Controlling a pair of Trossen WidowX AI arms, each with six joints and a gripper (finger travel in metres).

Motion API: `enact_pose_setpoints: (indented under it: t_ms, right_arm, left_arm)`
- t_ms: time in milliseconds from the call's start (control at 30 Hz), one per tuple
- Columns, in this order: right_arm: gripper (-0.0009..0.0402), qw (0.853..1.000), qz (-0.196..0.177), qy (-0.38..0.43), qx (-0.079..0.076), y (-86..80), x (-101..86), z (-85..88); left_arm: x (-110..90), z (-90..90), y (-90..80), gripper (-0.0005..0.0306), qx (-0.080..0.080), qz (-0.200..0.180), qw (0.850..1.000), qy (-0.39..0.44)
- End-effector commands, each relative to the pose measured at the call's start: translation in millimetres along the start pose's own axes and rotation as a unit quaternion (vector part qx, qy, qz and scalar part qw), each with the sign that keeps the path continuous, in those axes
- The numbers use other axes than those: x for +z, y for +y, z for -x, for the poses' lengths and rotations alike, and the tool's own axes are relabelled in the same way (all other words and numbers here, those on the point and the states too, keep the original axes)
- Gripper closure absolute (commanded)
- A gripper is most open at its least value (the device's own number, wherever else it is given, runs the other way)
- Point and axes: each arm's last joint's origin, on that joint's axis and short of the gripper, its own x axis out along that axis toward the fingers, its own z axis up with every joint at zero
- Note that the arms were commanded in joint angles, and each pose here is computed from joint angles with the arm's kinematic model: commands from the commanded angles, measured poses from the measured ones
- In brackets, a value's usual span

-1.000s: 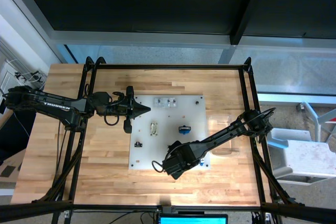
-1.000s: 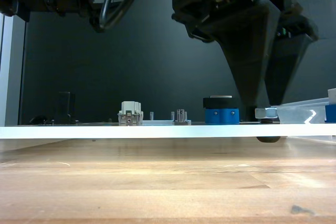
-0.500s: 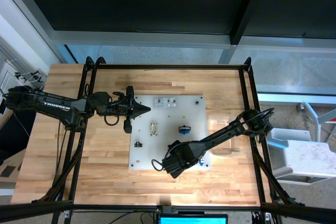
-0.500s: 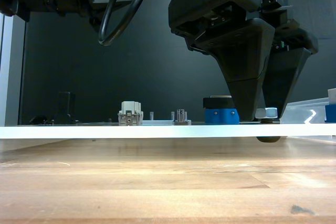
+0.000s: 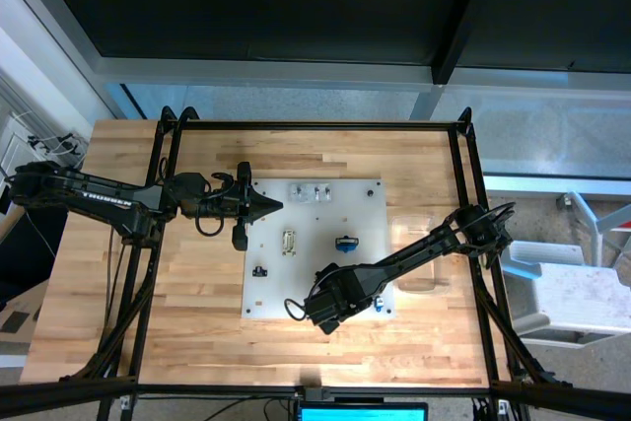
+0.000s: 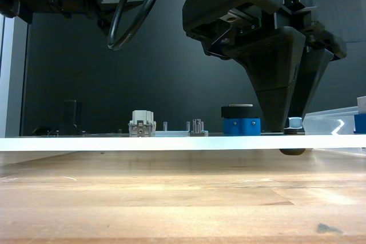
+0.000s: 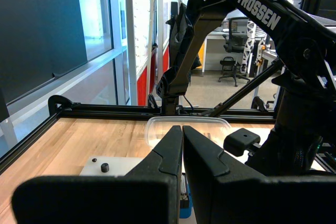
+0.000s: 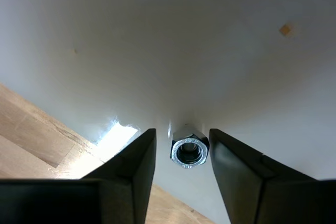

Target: Unfasten the M12 fastener and place in the container

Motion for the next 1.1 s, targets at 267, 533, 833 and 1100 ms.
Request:
enact_pose_setpoints:
  t_ms: [267,533,833,1100]
  right_arm:
    - [0.0325,1.0,0.004,0.0,0.0,-0.2,0.3,0.4]
    - [0.0346,1.0,0.021,0.0,0.001,-0.1,0.3,0.4]
    - [0.0355,0.965,0.262,-0.001,0.0,0.0,0.0,0.4]
    - [0.0354,0.859,0.512,-0.002,0.0,-0.3,0.2,1.7]
  left_arm:
    - [0.0,0.0,0.0,0.03,0.0,0.0,1.0,0.0]
    - [0.0,0.0,0.1,0.03,0.0,0.0,1.0,0.0]
    - [0.0,0.0,0.0,0.03,0.0,0.0,1.0,0.0]
    - [0.0,0.0,0.0,0.03,0.0,0.0,1.0,0.0]
